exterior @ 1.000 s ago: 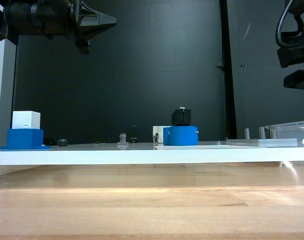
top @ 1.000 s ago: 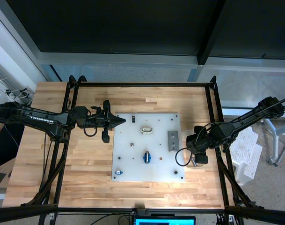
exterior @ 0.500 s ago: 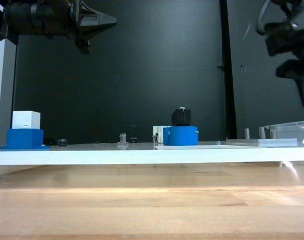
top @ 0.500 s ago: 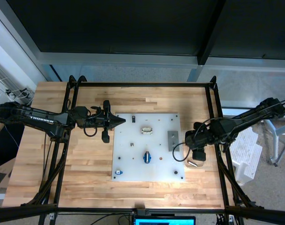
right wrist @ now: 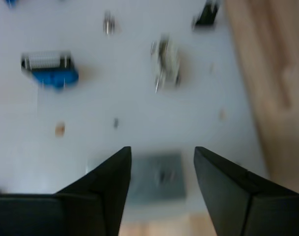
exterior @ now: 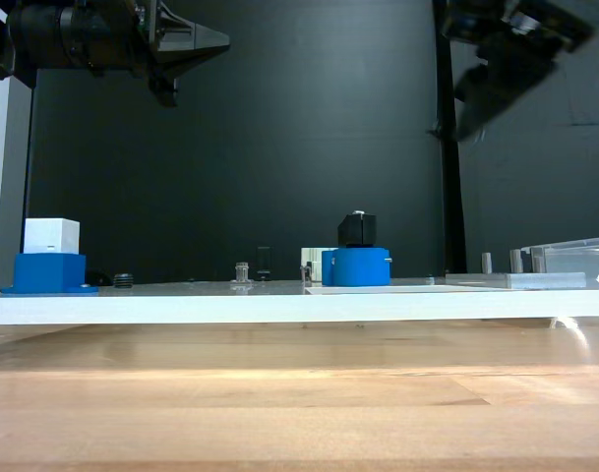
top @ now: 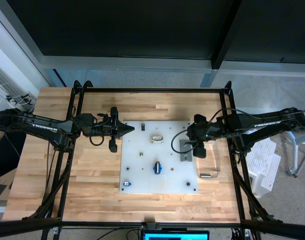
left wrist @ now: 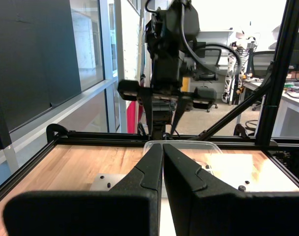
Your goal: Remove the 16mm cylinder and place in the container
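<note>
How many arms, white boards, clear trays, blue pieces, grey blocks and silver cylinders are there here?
white board: 1
grey block: 1
blue pieces: 2
container: 1
16mm cylinder: 1, in the container
robot arms: 2 (left pincer shut, over the white board's left edge; right pincer open, above the grey block)
Total: 8

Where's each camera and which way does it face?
High: above near edge, looking down; left gripper at left edge of white board, right gripper over grey block.
Low: table level, facing away; both grippers aloft.
Left wrist: along shut left gripper toward container.
Right wrist: down between open fingers.
High and right wrist share the block.
</note>
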Controlling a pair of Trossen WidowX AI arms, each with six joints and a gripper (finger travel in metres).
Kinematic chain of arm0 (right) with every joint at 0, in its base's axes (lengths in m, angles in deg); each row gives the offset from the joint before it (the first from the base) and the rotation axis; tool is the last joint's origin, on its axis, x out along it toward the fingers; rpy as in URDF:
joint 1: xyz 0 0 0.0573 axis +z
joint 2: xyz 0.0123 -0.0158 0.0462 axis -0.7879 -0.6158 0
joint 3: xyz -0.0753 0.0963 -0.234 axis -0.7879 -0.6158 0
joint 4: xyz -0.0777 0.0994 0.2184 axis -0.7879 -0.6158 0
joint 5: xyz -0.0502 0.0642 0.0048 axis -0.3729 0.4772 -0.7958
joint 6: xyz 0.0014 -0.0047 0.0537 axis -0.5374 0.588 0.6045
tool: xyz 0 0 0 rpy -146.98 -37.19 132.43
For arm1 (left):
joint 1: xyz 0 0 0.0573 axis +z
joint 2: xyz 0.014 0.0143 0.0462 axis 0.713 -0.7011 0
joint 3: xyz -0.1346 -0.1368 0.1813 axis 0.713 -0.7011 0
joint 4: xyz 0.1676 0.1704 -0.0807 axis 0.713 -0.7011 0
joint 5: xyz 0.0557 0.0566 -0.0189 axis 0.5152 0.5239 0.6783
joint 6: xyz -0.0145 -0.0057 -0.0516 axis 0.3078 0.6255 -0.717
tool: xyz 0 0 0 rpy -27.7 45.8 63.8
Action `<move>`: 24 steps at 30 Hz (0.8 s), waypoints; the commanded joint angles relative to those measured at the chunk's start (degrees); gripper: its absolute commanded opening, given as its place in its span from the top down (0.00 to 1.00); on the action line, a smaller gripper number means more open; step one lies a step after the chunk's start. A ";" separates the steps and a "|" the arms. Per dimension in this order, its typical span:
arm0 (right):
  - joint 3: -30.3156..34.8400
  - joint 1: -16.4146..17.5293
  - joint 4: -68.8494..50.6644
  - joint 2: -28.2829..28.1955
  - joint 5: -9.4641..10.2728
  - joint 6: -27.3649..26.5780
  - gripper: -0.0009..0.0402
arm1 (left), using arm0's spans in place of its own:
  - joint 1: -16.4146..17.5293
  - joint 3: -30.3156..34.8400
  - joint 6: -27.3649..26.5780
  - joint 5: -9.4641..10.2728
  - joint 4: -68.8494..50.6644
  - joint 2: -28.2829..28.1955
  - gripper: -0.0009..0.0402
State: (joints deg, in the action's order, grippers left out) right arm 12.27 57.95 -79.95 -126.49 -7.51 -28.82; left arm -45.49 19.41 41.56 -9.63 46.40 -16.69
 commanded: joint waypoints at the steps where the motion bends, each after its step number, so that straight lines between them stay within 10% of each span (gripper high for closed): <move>1: 0.55 -1.88 5.51 0.00 1.92 -3.23 0.66 | 0.00 0.02 0.00 -0.02 0.02 -0.02 0.98; 12: 0.11 -10.69 25.51 0.04 14.80 -7.85 0.90 | 0.00 0.02 0.00 -0.02 0.02 -0.02 0.98; 24: -10.19 -10.43 55.89 0.31 12.41 -6.47 0.98 | 0.00 0.02 0.00 -0.02 0.02 -0.02 0.98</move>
State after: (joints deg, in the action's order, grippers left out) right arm 3.03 47.39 -26.18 -126.29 5.80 -35.37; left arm -45.49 19.41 41.54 -9.65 46.42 -16.69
